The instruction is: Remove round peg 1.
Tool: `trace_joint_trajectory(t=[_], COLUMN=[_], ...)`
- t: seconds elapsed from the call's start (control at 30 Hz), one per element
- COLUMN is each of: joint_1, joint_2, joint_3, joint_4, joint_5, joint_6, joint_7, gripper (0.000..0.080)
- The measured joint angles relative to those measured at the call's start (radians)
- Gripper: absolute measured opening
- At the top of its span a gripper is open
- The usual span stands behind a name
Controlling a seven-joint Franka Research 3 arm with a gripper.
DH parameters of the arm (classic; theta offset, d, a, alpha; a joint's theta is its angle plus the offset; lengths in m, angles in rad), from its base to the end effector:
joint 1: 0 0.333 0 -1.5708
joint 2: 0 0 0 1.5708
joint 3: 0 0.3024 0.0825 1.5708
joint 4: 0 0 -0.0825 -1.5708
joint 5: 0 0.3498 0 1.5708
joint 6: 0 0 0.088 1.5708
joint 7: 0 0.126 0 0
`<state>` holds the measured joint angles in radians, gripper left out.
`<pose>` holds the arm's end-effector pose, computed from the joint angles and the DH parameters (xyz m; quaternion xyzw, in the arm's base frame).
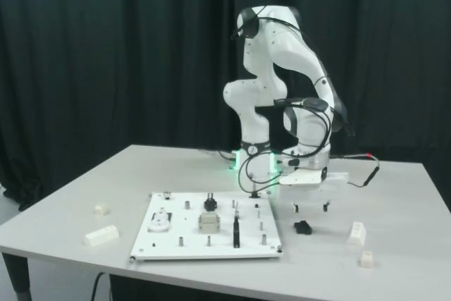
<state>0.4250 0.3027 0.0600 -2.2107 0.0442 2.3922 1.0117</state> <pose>0.4535 0.2406 0.2271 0.9587 -0.2770 -0.0600 0.0242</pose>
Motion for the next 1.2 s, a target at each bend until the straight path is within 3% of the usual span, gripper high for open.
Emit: trace_joint_trajectory(t=[0.07, 0.1, 0.4, 0.43, 0.57, 1.2], joint_1=[0.0, 0.0, 0.001, 0.001, 0.001, 0.003], joint_2=[-0.003, -0.004, -0.015, -0.015, -0.019, -0.036], joint_3=[0.0, 0.0, -0.001, -0.001, -0.001, -0.001], joint_4=[0.016, 0.024, 0.085, 0.09, 0.106, 0.119], joint_5=[0.0, 0.0, -0.001, -0.001, -0.005, -0.013], joint_6=[-0.028, -0.043, -0.146, -0.154, -0.183, -0.204], joint_7=[0.004, 0.007, 0.017, 0.017, 0.017, 0.017], gripper=[0.0609, 0.0757, 0.0757, 0.0792, 0.0798, 0.08])
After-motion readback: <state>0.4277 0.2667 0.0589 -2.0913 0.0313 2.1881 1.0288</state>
